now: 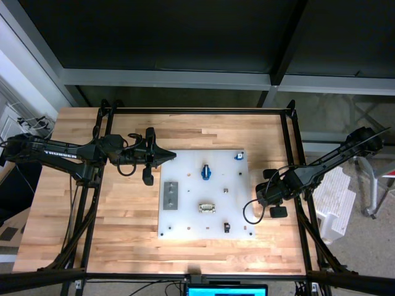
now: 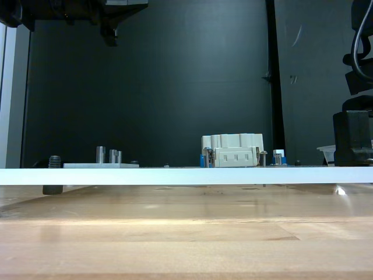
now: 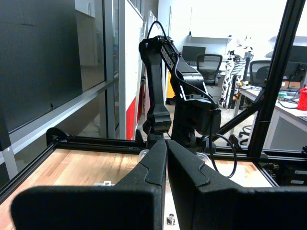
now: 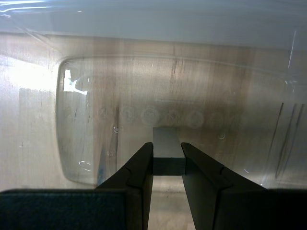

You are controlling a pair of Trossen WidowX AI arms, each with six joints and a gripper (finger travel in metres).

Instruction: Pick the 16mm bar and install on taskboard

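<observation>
At the near edge of the worktop [image 1: 123, 240] a lit screen [image 1: 225, 290] is glowing. Just beyond it the white taskboard [image 1: 185, 229] is lying flat in the middle of the wood. On the board's near strip a small black part [image 1: 226, 227] is sitting. A little farther in, a beige connector [image 1: 207, 208] is standing. To its left a grey block [image 1: 170, 196] is carrying a few short metal posts.

Off the board's right edge, about level with the connector, the right hand [image 1: 278, 212] is hanging low and pointing down at the worktop. Its fingers [image 4: 139, 167] are pressing in on both sides of the 16mm bar [image 4: 168, 152], a short grey piece gripped at the very fingertips. The bar is well clear of any seat on the board. Beneath it a clear plastic tray [image 4: 67, 110] is lying over the wood grain. I cannot tell whether the bar is touching that tray.

Farther back on the board a blue part [image 1: 206, 171] is standing, and a smaller blue piece [image 1: 237, 156] is sitting near the far right corner.

Farthest away, the left hand [image 1: 165, 157] is hovering high beside the board's far left corner, held level and pointing right. Its fingers [image 3: 153, 167] are lying pressed together with nothing between them.
</observation>
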